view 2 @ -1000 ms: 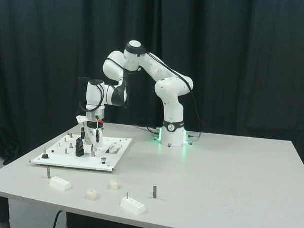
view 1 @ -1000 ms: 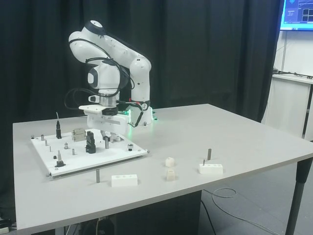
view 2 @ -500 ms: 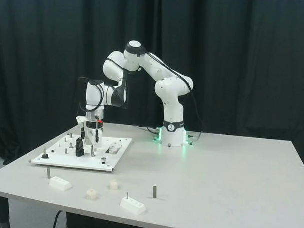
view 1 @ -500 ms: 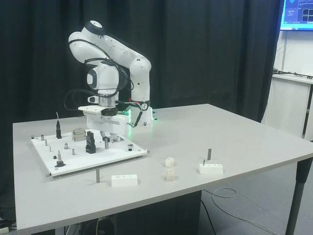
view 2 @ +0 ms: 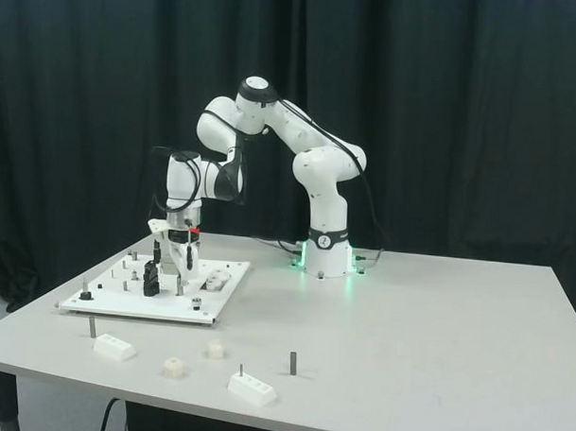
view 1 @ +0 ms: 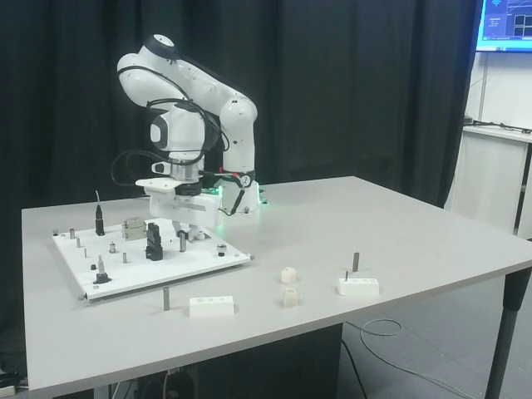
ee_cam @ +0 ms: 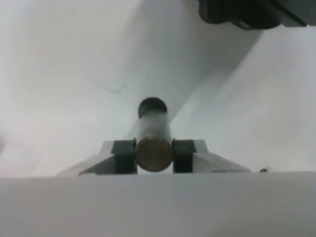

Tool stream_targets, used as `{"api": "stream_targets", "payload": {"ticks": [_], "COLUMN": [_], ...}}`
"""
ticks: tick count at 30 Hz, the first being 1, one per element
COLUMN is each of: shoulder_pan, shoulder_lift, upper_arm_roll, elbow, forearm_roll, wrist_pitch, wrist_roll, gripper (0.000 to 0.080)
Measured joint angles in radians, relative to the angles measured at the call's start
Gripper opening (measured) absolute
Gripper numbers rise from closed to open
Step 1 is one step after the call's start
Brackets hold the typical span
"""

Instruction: Insert round peg 4.

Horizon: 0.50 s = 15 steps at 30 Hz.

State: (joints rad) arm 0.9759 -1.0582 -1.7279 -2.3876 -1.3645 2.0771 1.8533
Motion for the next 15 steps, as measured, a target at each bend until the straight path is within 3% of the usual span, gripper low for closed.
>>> {"api": "stream_targets", "payload": {"ticks": [15], "shoulder_pan": [-0.010], "shoulder_lift": [0.000], "upper_arm_roll": [0.003], "elbow": [-0.006], "forearm_roll": [-0.001], "wrist_pitch": [-0.001], "wrist_roll": [0.000], "gripper": [0.0153]}}
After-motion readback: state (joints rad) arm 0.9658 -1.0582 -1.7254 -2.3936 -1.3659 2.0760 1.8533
